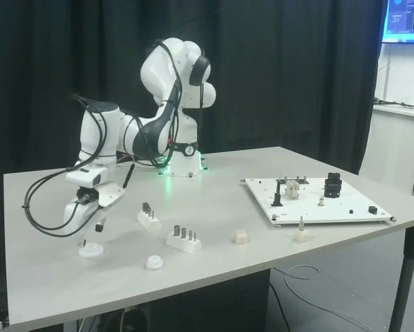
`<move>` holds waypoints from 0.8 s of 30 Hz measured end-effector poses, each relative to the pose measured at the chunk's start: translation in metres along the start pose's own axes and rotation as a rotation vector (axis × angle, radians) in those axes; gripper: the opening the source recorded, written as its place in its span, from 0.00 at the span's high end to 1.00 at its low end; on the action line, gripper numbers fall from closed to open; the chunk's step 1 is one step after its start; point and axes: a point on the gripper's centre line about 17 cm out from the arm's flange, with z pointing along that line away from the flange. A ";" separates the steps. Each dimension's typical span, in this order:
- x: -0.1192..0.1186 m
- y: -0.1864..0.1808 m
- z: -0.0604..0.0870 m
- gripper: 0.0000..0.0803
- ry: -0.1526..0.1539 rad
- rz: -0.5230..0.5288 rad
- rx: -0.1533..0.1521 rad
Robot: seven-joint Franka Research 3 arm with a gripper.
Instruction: Pick large gear.
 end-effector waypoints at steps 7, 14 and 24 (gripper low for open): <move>0.000 0.001 0.018 0.00 0.009 -0.010 -0.010; 0.001 0.002 0.030 0.00 0.013 -0.016 -0.019; 0.001 0.002 0.036 0.00 0.011 -0.024 -0.023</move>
